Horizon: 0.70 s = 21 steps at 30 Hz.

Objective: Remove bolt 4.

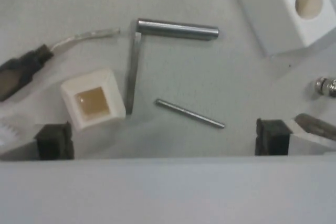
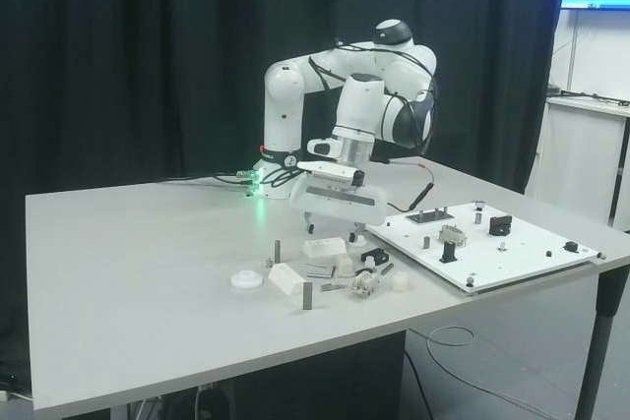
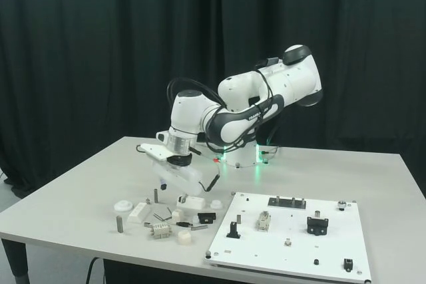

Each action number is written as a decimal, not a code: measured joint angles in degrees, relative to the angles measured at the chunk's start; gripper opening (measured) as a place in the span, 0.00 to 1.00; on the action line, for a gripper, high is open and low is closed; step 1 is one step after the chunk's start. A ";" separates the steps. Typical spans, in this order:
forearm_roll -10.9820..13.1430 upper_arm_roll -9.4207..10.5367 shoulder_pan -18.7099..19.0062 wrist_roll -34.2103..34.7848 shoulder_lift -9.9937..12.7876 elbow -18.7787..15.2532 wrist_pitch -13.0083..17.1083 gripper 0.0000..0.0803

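Gripper (image 1: 163, 139) is hanging low over the grey table (image 1: 236, 72). Its two black fingertips (image 1: 52, 141) are standing wide apart and are clasping nothing; only bare table is showing between them.

Loose parts are lying under the wrist:
- A thick grey rod (image 1: 177, 29) is lying flat.
- A thin flat bar (image 1: 132, 72) is meeting the rod at one end, the two making an L.
- A slim pin (image 1: 190, 113) is lying just beside the bar, apart from it.
- A white cube (image 1: 93, 98) with a square recess is sitting close against the bar's other end.
- A white block (image 1: 294, 3) with round holes is resting near the rod.
- A black cable plug (image 1: 21, 69) is lying near the cube.

To the right, a white board (image 3: 333, 251) is lying flat on the table, well apart from the gripper. Small upright fasteners (image 3: 237, 218) are standing on it, and bolt 4 cannot be told from among them.

At the far side, a green light (image 2: 254, 181) is glowing at the white arm's (image 2: 285, 105) base.
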 joint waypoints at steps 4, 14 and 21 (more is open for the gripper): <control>0.00 -0.13 -0.58 -0.30 0.00 0.62 0.12 0.94; -0.01 -0.56 -1.65 -1.54 0.00 1.56 0.11 0.99; -0.02 -0.59 -2.03 -1.94 0.00 1.84 0.09 1.00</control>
